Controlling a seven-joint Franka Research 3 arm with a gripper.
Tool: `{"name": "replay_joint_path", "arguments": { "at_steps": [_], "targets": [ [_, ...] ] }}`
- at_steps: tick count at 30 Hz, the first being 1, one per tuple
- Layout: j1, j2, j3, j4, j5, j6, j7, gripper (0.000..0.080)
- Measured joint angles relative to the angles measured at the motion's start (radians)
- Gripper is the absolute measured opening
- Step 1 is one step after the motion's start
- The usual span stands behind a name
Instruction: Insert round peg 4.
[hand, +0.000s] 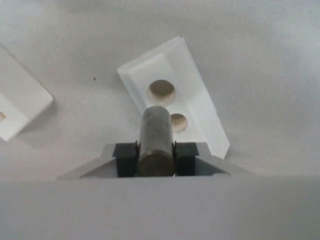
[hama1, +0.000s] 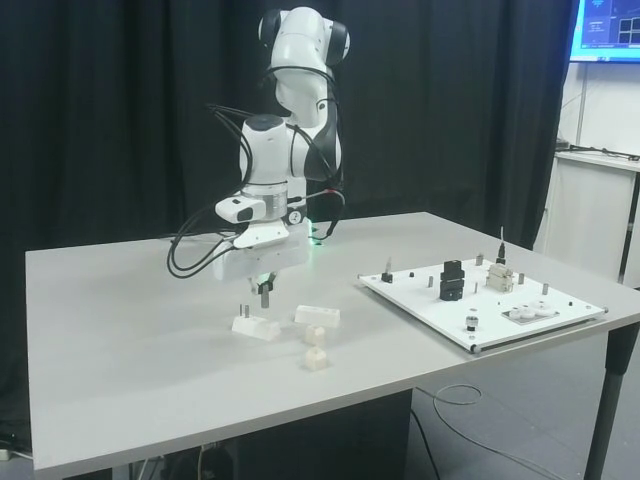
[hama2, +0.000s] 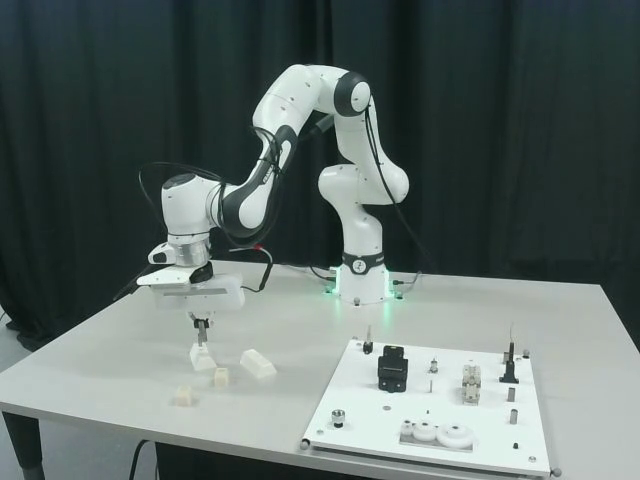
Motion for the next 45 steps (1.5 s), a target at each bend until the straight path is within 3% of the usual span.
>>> {"name": "replay_joint_path", "arguments": {
  "at_steps": [30,45],
  "targets": [
    [0.008,0.000,-0.001,0.000,0.002,0.001,0.018,0.0152],
    [0.118,-0.018,0.001,0.000,0.048,-0.007,0.137,0.0152]
  ]
}}
